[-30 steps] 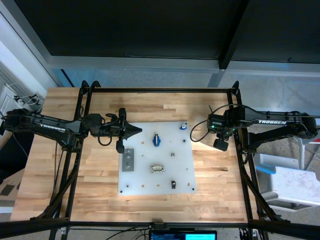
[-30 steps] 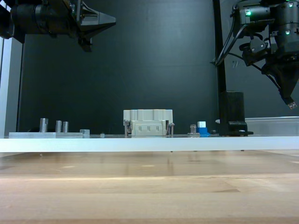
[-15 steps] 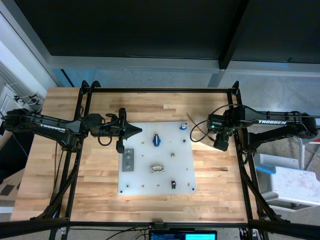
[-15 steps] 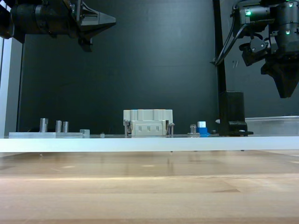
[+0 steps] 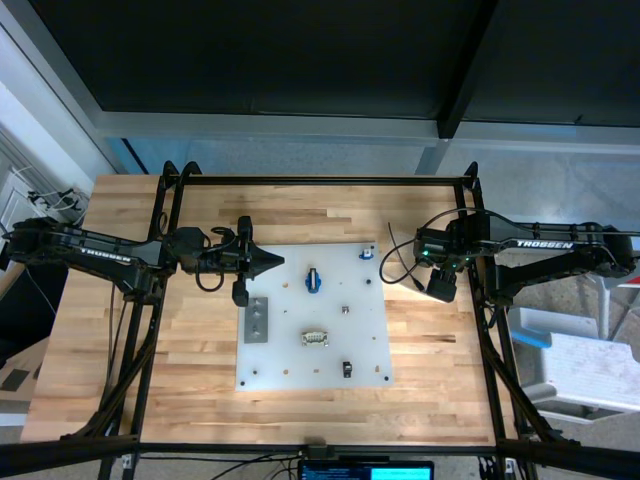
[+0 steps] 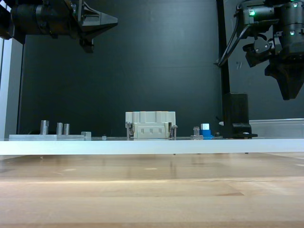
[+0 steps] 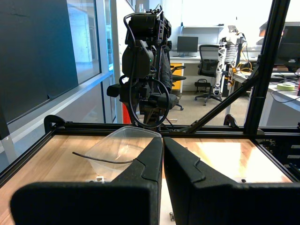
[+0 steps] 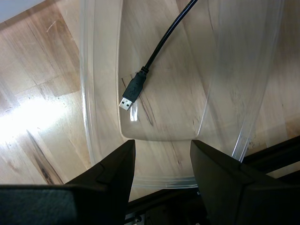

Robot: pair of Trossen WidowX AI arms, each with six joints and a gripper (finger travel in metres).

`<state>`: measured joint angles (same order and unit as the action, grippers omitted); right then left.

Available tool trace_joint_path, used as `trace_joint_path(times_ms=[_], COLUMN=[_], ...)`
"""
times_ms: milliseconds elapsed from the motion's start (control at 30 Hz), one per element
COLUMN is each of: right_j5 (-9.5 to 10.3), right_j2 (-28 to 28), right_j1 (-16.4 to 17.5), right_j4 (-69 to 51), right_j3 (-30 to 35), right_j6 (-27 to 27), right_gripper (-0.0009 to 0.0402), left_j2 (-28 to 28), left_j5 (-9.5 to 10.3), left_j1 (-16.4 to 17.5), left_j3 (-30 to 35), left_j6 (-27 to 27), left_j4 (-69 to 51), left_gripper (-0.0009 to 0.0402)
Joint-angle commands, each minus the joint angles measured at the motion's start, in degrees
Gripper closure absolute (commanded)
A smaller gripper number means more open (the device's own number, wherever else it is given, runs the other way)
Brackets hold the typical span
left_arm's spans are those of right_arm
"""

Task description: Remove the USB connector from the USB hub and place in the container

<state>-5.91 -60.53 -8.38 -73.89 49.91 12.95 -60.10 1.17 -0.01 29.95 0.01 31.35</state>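
table (image 5: 150, 380): wood, pale planks with visible grain, a soft sheen where the light falls.
container (image 8: 89, 93): clear plastic, smooth and glossy, with glints along the rim.
USB connector (image 8: 132, 90): matt black plastic body, bright metal tip, smooth black wire.
board (image 5: 300, 372): white, flat and matt; it looks like plastic.
plate (image 5: 258, 322): grey metal, dull.
frame (image 5: 320, 181): black metal bars, satin finish.
my right gripper (image 8: 161, 146): matt black plastic fingers, spread apart above the container.
my left gripper (image 7: 162, 143): the same matt black plastic, fingers pressed together, high over the board's left edge.
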Motion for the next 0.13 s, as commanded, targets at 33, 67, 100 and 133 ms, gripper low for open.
trace_joint_path(times_ms=[33,67,100,133], right_j5=[0.00,0.00,0.00,0.00], right_j2=[0.00,0.00,0.00,0.00], right_j1=[0.02,0.02,0.02,0.02], right_j4=[0.04,0.04,0.04,0.04], right_j3=[0.02,0.02,0.02,0.02], right_j6=[0.09,0.09,0.11,0.11], right_gripper=[0.0233,0.0233,0.0232,0.0232], left_j2=[-0.02,-0.02,-0.02,-0.02], left_j5=[-0.02,-0.02,0.00,0.00], left_j1=[0.02,0.00,0.00,0.00], left_j3=[0.00,0.00,0.00,0.00], left_j6=[0.00,0.02,0.02,0.02], left_j4=[0.02,0.02,0.02,0.00], left_gripper=[0.0392,0.0392,0.0392,0.0392])
